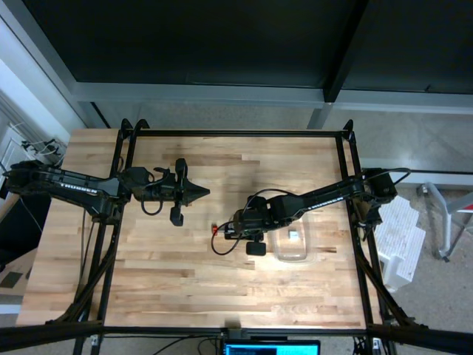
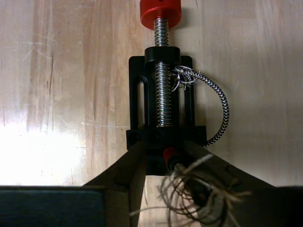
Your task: Remove the RCA connector from the receptacle and place in the container
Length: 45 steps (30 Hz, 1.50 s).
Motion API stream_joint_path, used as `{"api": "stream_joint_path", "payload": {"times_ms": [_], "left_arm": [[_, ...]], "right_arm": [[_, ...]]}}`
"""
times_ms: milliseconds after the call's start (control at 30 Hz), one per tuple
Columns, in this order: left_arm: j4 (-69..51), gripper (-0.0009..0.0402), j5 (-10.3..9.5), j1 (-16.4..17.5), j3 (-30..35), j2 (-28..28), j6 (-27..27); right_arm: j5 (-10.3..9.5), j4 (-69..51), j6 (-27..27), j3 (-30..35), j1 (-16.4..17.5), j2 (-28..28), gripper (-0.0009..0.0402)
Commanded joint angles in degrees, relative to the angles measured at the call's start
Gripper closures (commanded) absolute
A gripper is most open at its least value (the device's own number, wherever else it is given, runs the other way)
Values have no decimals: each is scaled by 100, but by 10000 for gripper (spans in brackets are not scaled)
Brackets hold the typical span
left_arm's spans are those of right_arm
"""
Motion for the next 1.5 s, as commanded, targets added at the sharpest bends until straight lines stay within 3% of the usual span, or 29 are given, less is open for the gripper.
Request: {"api": "stream_joint_path", "payload": {"times_ms": [33, 300, 1033, 1500], "left_arm": [[0, 393, 2, 2, 0, 2, 2], [0, 393, 2, 2, 0, 4, 2], [0, 393, 2, 0, 0, 2, 2], [-2, 393, 2, 2, 0, 4, 2]], "right_arm": [[-15, -15, -13, -2, -2, -2, 321], [-15, -7, -72, 0, -11, -13, 394], [-15, -452, -101, 313, -22, -122, 393], [-24, -767, -101, 358, 4, -778, 393]]}}
